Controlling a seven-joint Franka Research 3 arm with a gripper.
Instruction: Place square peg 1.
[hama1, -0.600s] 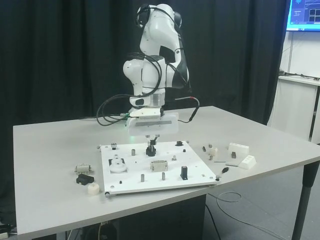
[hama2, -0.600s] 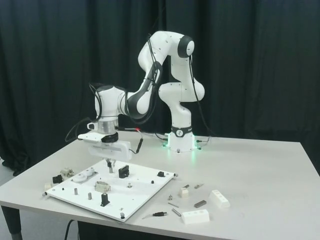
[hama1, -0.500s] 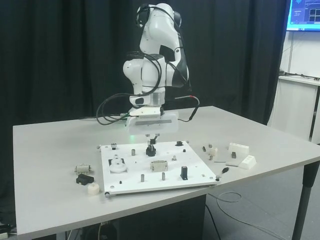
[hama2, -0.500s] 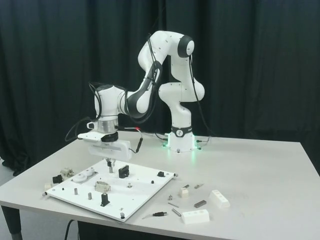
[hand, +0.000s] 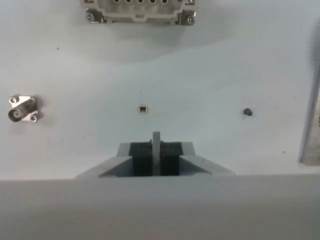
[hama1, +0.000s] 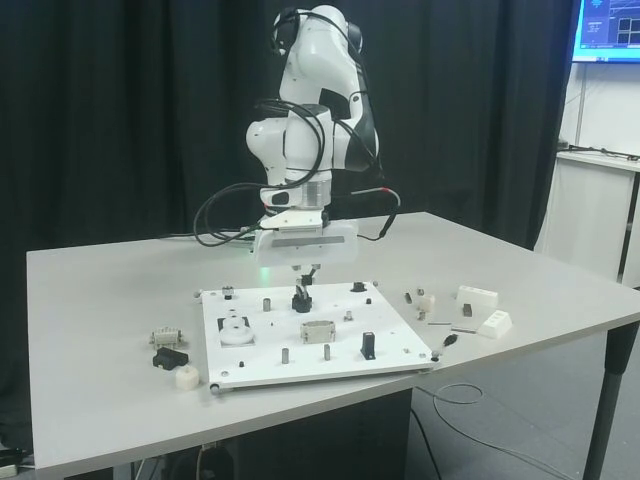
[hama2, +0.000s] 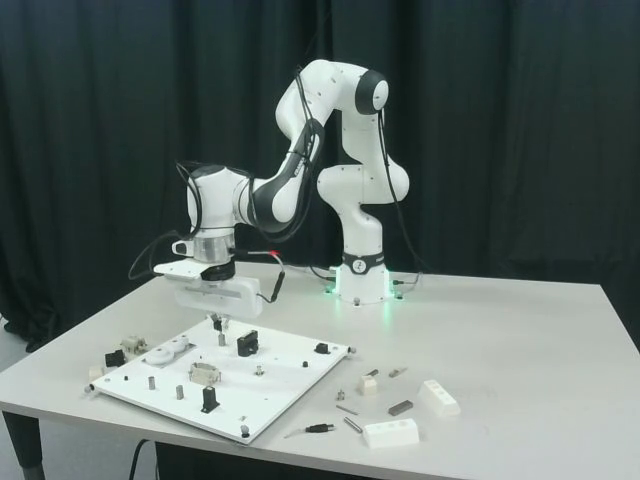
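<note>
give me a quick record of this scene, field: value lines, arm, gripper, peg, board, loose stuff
arm: white arm bolted to the grey table, reaching over the board
gripper: gripper shut on the peg, held above the board
peg: thin grey peg upright between the fingers, not yet in a hole
target: small square hole near the peg, apart from it
board: white board with fixtures, among them a multi-pin connector
loose stuff: white blocks and small parts on the table beside the board
</note>
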